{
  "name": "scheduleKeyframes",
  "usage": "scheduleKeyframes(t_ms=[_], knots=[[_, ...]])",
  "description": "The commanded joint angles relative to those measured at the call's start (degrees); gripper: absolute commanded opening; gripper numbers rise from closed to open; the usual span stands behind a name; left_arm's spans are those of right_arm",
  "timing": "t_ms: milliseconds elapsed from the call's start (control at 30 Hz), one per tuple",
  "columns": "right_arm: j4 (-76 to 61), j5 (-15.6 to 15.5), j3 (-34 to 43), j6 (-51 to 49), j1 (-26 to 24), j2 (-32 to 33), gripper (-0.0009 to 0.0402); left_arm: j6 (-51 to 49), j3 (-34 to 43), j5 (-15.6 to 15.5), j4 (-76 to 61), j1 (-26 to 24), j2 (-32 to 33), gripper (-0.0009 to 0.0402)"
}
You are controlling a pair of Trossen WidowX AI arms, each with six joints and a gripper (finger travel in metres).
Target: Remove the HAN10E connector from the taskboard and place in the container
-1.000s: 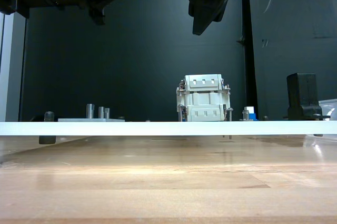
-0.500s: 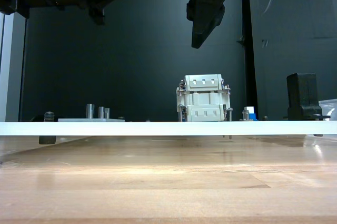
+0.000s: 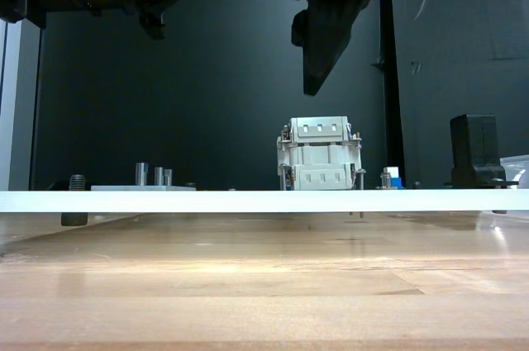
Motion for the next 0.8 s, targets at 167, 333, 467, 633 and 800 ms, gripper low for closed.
scheduleKeyframes(t_ms=[167,333,467,633,800], knots=[[-0.2,-0.3,0.0,0.0,0.2,3.2,0.0261,0.0,0.0,0.0,0.0,0.0,0.0,0.0],[0.0,-0.2,0.0,-0.6,0.3,4.8,0.0261,0.0,0.0,0.0,0.0,0.0,0.0,0.0],[-0.1,-0.3,-0.1,-0.7,0.4,5.6,0.0257,0.0,0.0,0.0,0.0,0.0,0.0,0.0],[0.2,-0.1,-0.2,-1.5,0.4,5.6,0.0244,0.0,0.0,0.0,0.0,0.0,0.0,0.0],[0.4,-0.2,-0.2,-1.8,0.5,5.6,0.0218,0.0,0.0,0.0,0.0,0.0,0.0,0.0]])
